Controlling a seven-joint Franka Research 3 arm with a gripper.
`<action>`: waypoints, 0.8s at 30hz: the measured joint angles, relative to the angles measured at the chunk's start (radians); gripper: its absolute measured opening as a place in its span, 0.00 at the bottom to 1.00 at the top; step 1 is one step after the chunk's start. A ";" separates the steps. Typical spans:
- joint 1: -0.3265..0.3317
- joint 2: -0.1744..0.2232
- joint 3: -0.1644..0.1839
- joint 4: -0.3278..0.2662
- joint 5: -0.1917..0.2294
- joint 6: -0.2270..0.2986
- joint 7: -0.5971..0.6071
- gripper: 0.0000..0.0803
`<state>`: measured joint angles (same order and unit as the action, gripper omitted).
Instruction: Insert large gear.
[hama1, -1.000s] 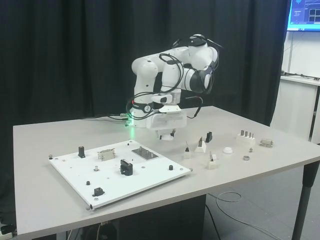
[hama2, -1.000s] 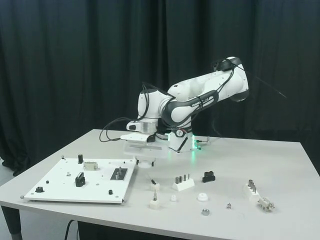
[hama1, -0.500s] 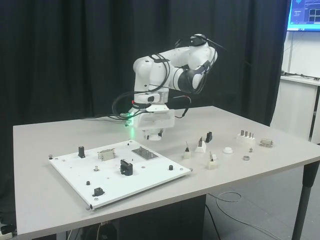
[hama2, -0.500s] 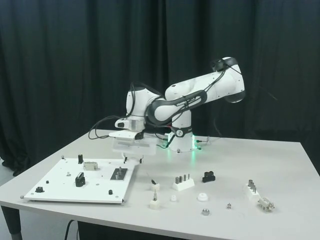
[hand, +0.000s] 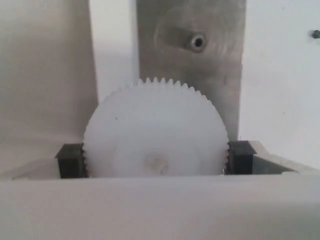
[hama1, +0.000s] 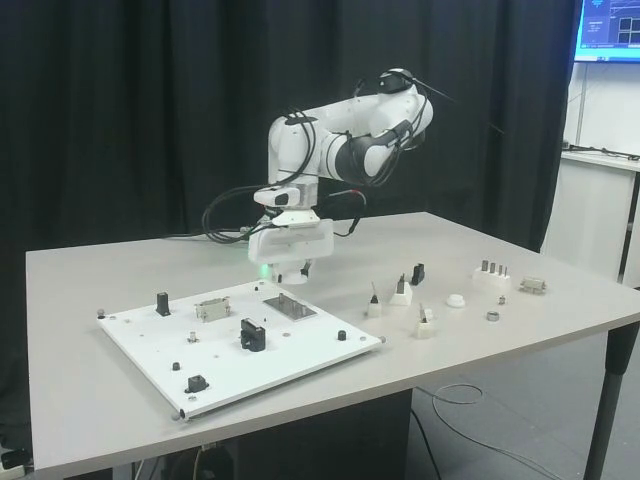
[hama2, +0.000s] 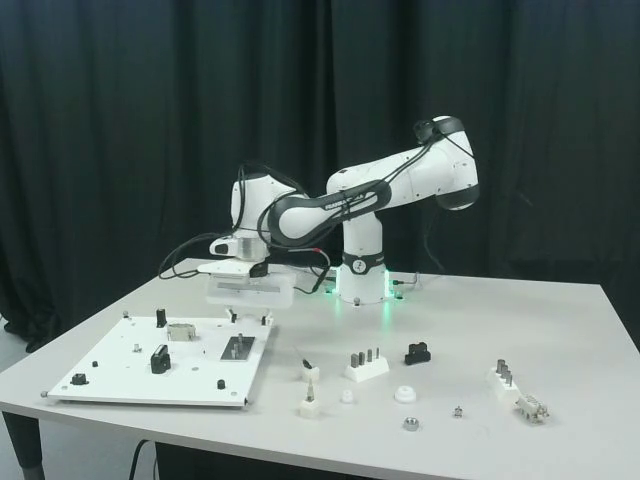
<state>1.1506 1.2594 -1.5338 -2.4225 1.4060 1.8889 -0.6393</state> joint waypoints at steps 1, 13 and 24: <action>-0.008 0.003 0.001 0.004 0.001 -0.005 -0.005 0.74; -0.088 0.018 0.029 0.056 0.004 -0.038 -0.031 0.74; -0.119 0.029 0.045 0.073 0.004 -0.055 -0.036 0.74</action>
